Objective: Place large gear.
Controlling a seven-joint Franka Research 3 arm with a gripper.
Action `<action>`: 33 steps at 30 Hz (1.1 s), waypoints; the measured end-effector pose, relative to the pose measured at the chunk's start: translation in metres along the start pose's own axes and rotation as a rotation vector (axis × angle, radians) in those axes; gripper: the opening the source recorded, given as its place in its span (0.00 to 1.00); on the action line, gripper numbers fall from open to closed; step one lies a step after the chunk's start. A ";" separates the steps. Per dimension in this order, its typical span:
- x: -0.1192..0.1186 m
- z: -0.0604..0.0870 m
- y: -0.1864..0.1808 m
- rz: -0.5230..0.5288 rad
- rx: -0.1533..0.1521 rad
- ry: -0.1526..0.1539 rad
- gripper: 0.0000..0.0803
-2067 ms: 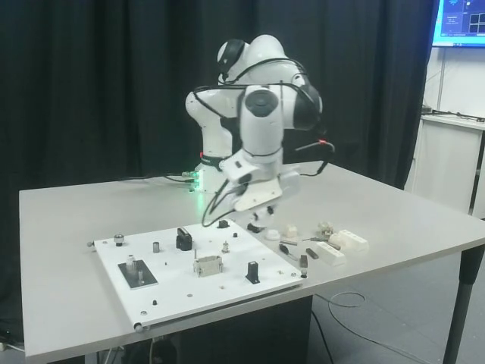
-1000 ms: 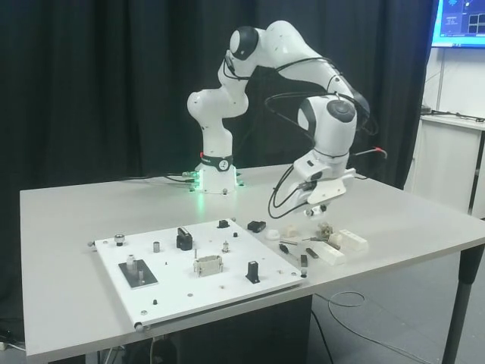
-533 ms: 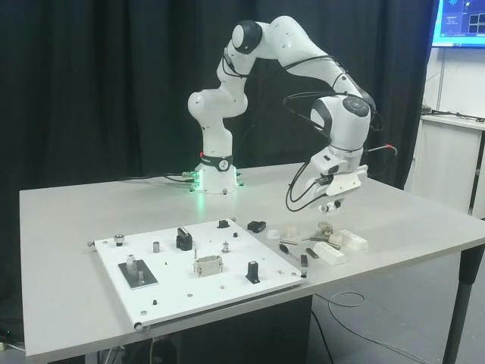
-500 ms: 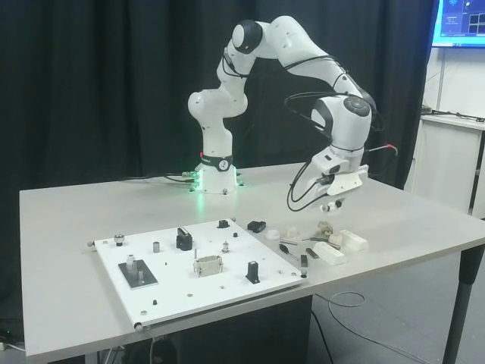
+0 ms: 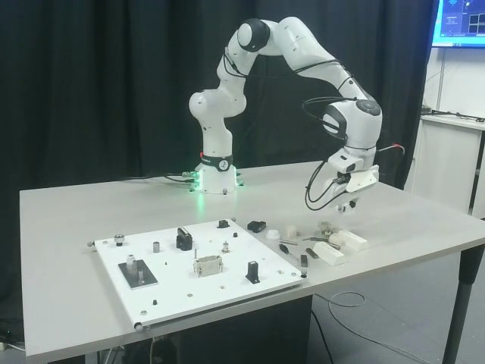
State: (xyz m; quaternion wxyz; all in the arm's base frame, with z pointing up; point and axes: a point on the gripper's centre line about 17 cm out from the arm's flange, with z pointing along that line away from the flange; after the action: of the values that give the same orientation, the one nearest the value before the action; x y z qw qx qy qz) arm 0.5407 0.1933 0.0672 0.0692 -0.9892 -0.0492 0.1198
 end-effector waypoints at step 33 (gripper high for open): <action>0.010 0.040 -0.048 -0.125 -0.075 0.168 0.41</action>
State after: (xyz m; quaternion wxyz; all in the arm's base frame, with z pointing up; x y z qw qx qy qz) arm 0.5372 0.2465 0.0337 0.0433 -0.9926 -0.1092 0.0302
